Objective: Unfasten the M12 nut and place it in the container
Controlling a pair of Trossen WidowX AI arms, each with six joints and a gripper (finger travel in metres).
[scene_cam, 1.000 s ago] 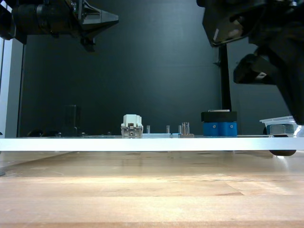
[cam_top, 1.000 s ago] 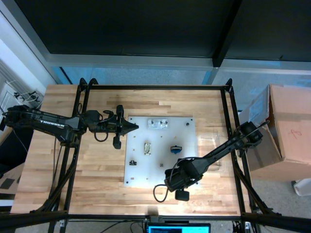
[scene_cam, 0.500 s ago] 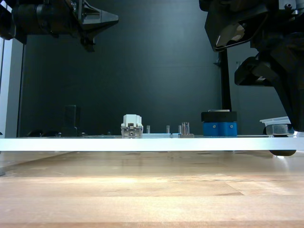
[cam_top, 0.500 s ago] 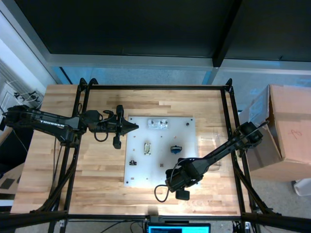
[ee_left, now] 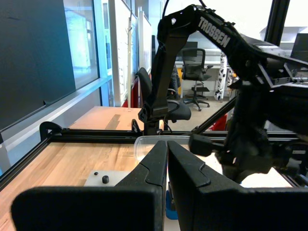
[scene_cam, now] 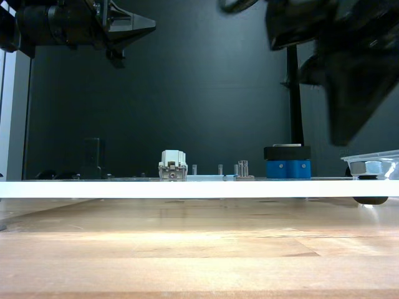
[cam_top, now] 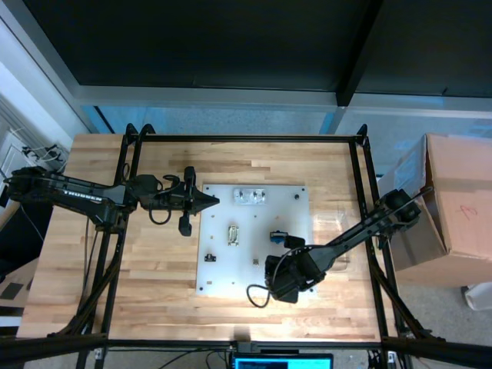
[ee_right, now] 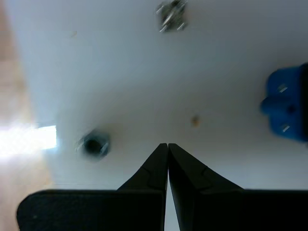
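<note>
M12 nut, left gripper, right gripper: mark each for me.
M12 nut (ee_right: 95, 144): right wrist view, its top face, unheld.
Left gripper (ee_left: 167, 144): left wrist view, where its shut fingertips meet.
Right gripper (ee_right: 168, 146): right wrist view, where its shut fingertips meet, beside the nut.

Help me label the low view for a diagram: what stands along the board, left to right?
Left gripper overhead, white connector, silver pins, blue block, right gripper overhead, silver nut on its stud.
</note>
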